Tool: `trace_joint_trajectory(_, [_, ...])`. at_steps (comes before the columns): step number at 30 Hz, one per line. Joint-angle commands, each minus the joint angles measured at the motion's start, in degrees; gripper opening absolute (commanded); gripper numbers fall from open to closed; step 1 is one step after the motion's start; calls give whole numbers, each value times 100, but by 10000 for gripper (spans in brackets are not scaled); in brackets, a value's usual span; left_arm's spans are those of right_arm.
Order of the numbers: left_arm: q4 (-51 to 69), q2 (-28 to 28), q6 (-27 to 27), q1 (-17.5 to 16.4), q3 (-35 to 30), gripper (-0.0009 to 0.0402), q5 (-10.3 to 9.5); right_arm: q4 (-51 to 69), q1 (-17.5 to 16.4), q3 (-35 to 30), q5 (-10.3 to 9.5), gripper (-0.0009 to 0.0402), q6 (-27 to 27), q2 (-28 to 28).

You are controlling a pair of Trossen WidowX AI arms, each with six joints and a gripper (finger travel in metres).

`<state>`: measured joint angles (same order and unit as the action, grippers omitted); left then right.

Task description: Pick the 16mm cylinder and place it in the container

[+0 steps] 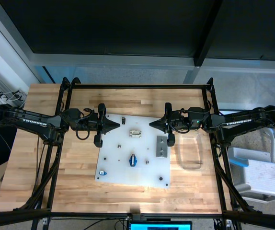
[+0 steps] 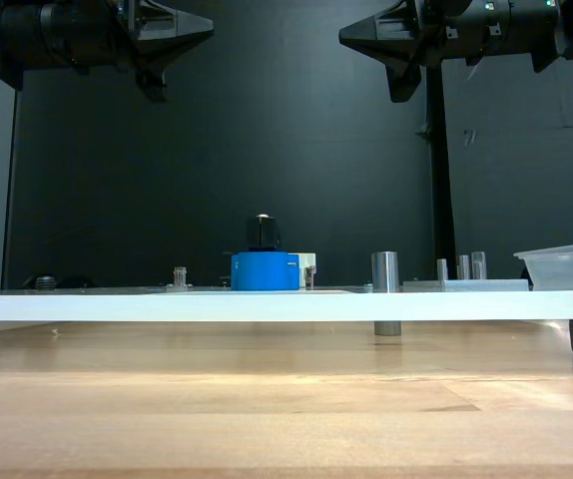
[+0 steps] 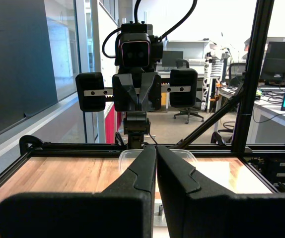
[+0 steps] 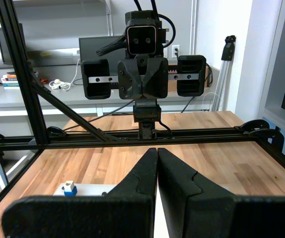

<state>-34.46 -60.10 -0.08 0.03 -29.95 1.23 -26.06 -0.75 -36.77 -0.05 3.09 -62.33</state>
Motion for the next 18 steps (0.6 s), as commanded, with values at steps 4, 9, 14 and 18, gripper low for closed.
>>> trace_joint_trajectory(4, [0,0,4,-4,0,0,0,4,-2,0,2,0,0,-2])
trace_joint_trajectory(9, [0,0,4,-2,0,0,0,4,-2,0,2,0,382,-2])
trace_joint_trajectory(14, [0,0,4,-2,0,0,0,28,-2,-26,2,0,557,-2])
trace_joint_trajectory(18, [0,0,4,-2,0,0,0,564,-2,-280,4,0,562,-2])
